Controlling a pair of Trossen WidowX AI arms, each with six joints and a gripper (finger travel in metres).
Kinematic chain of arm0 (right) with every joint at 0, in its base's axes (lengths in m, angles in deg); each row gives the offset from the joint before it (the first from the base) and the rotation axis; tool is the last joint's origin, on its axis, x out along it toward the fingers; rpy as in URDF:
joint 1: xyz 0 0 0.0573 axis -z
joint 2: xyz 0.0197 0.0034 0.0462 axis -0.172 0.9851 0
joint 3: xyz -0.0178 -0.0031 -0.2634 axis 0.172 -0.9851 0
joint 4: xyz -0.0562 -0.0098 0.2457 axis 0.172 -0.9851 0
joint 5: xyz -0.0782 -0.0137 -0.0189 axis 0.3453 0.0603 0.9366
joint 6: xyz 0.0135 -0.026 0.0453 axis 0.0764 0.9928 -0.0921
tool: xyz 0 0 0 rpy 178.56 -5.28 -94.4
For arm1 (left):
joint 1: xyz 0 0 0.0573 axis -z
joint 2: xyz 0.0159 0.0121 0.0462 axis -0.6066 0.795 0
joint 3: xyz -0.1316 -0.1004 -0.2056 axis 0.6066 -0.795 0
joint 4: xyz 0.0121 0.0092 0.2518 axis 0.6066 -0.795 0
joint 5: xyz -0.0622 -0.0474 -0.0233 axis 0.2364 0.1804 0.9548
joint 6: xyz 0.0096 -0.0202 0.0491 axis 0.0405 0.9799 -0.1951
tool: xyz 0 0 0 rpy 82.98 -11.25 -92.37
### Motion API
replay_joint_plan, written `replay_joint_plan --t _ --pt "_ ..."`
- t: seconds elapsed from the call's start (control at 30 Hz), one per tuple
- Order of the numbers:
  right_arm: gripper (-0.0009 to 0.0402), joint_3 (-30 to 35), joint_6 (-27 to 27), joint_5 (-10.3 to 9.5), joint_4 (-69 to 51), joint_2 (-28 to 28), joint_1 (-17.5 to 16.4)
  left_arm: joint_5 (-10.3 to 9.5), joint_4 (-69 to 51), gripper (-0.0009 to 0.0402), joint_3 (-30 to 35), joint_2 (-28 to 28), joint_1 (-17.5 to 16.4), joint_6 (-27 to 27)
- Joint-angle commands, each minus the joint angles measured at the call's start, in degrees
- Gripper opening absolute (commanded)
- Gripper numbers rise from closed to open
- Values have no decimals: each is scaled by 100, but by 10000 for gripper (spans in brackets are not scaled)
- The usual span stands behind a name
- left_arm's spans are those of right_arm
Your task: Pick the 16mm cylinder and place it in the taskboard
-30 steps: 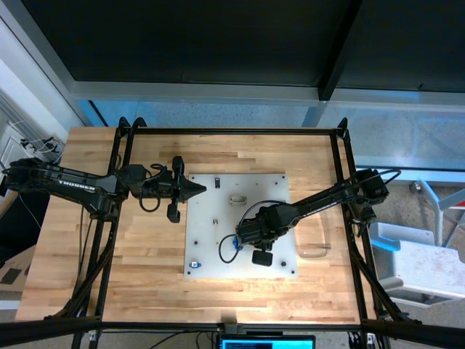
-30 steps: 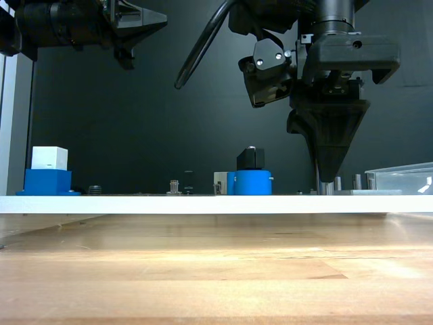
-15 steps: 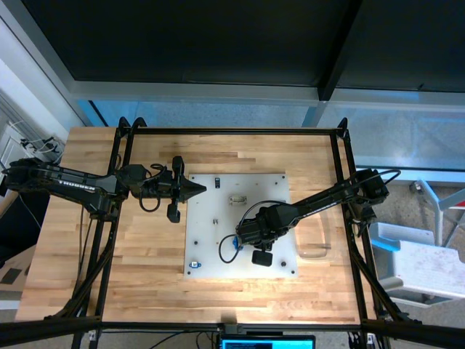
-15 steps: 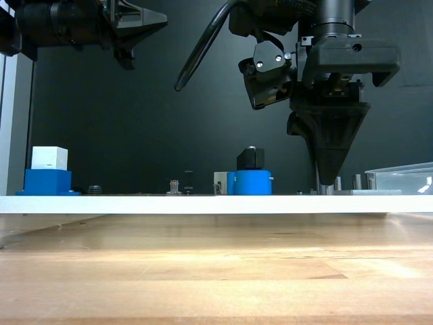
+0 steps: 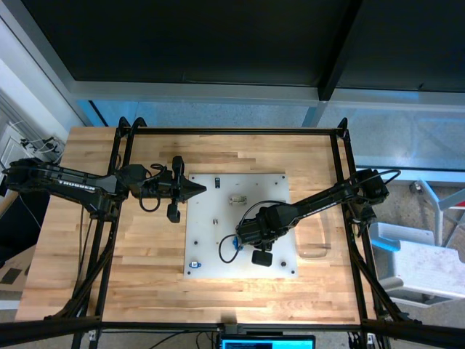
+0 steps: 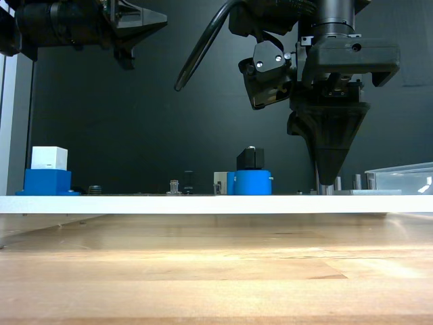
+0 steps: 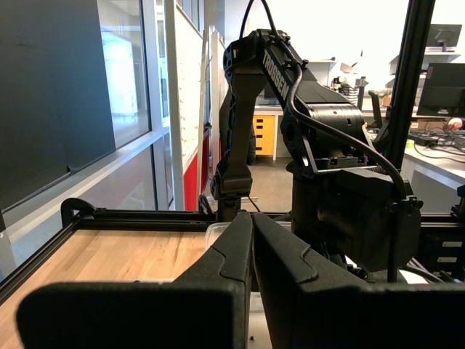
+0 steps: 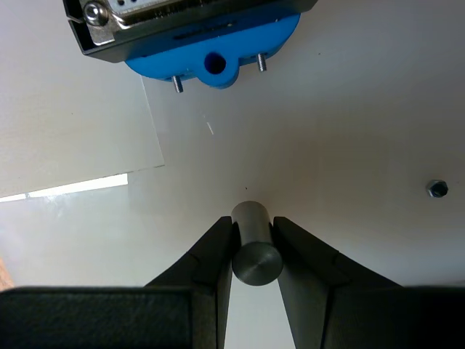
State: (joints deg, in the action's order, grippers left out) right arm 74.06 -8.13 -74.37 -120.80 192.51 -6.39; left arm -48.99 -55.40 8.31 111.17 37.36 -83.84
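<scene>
At the near edge, at 6 o'clock, a lit screen [image 5: 267, 342] peeks in. Past it lies the table [image 5: 138, 283], made of pale wood strips. A black frame [image 5: 232, 131] runs around it. The white board [image 5: 218, 240] lies flat in the middle of the table.

At the board's 7 o'clock corner sits a blue block [image 6: 47, 181] with a white cube [image 6: 49, 158] on top.

The right gripper [image 6: 327, 177] hangs over the board, at about 5 o'clock from its middle. It points straight down. Its jaws pinch the peg [image 8: 254, 254], a short shiny grey one that stands upright between them. The low end of the peg is right at the board. I cannot tell if it touches. A blue connector [image 8: 211, 51] is fixed to the board close by, and a small screw [image 8: 436, 188] sits in the white plate.

A clear tray [image 5: 320, 236] lies at 3 o'clock, just beside the board's right edge.

The left gripper [image 5: 197, 187] is at about 10 o'clock, high over the board's left edge. It points toward 3 o'clock. Its jaws are pressed together with nothing in them.

Behind the table, at 12 o'clock, comes a grey strip of floor [image 5: 240, 113] with blue light on it, then a dark wall [image 5: 189, 36]. The left wrist view looks across the room. It shows tall windows [image 7: 123, 80] and an orange cabinet [image 7: 265, 134] far back.
</scene>
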Motion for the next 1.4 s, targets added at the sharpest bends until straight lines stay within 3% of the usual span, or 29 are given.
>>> replay_joint_plan --t 0.03,0.47,1.4 --pt "81 4 -4 -4 -2 -2 -7 0 0 0 2 0 0 -2" --pt "138 4 -2 -2 -11 -2 -9 2 0 0 2 0 -2 -2" --pt "139 63 0 0 -496 -699 -11 2 0 0 2 0 0 -2"
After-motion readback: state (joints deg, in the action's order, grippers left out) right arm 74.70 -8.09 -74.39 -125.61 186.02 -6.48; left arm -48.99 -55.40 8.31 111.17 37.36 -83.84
